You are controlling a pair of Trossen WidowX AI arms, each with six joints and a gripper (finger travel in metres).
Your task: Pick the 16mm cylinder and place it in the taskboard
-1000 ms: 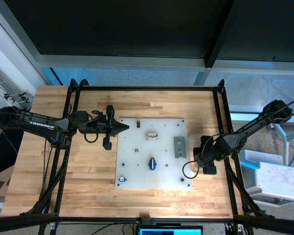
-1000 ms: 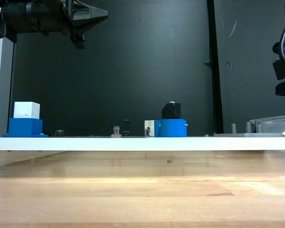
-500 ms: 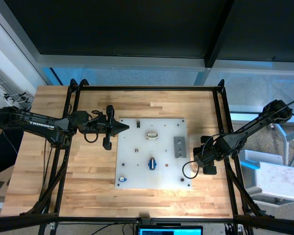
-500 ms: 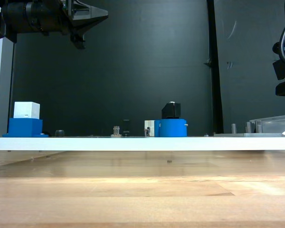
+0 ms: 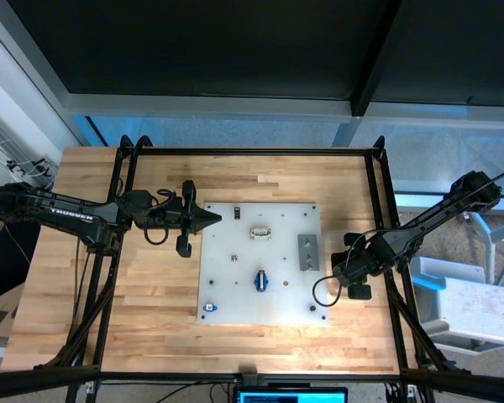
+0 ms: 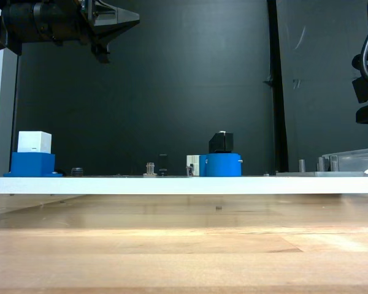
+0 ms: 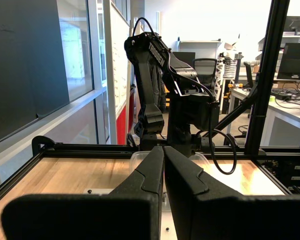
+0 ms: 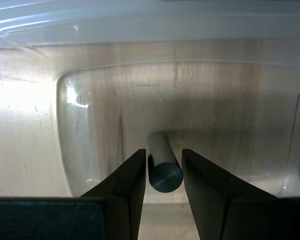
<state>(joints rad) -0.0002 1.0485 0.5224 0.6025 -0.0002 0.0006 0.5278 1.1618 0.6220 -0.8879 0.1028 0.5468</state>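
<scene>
Dark-grey 16mm cylinder (image 8: 164, 172), white taskboard (image 5: 235, 285), seemingly clear tray (image 8: 110, 100), wood-grain table (image 5: 155, 315)

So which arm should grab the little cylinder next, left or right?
Right. The right gripper is down in the clear tray, its fingers either side of the 16mm cylinder. The left gripper is shut, up in the air over the taskboard's left edge, far from the cylinder.

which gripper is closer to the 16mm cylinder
Right. The right gripper is down at the 16mm cylinder in the clear tray; the left gripper hovers, shut, by the left edge of the taskboard.
</scene>
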